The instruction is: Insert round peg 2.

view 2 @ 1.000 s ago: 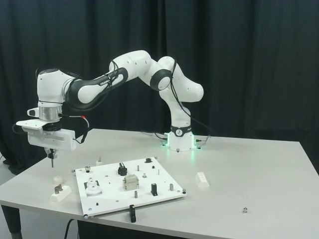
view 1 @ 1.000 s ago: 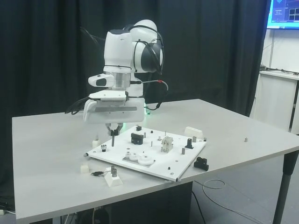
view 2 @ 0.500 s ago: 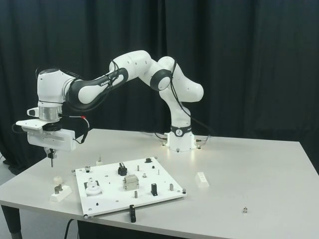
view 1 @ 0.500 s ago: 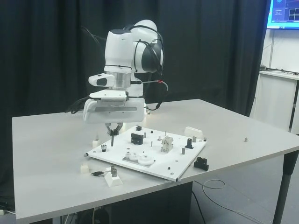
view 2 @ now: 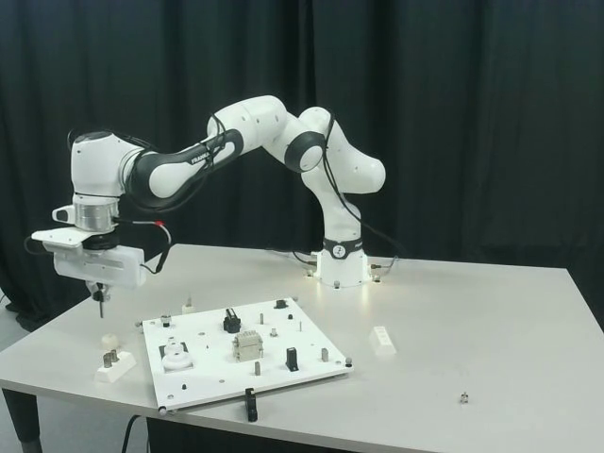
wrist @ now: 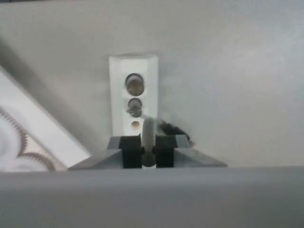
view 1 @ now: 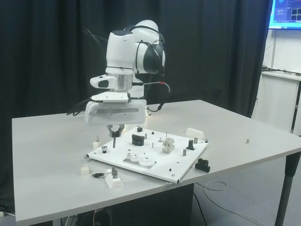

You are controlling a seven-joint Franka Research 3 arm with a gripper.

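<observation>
My gripper (wrist: 148, 153) is shut on a thin grey round peg (wrist: 148, 134), held upright between the black fingers (wrist: 130, 152). In the wrist view a white peg holder (wrist: 118, 90) lies below it on the table, with two pegs standing in it and one empty hole (wrist: 135, 125). From the first room view the gripper (view 1: 114, 133) hangs above the left corner of the white assembly board (view 1: 188, 157), with the peg (view 1: 113, 140) pointing down. The second room view shows the gripper (view 2: 97, 293) and peg (view 2: 99, 307) left of the board (view 2: 311, 373), above and behind the holder (view 2: 114, 366).
White gears (view 1: 143, 161) and several small fixtures stand on the board. A black part (view 1: 202, 165) sits at its front edge. A white block (view 1: 194, 133) lies at the board's far side, a small white knob (view 1: 85, 170) near the holder (view 1: 113, 180), and a tiny screw (view 1: 247, 140) far right.
The gripper has shifted only very slightly sideways, still shut on the peg. Nothing on the table has moved.
</observation>
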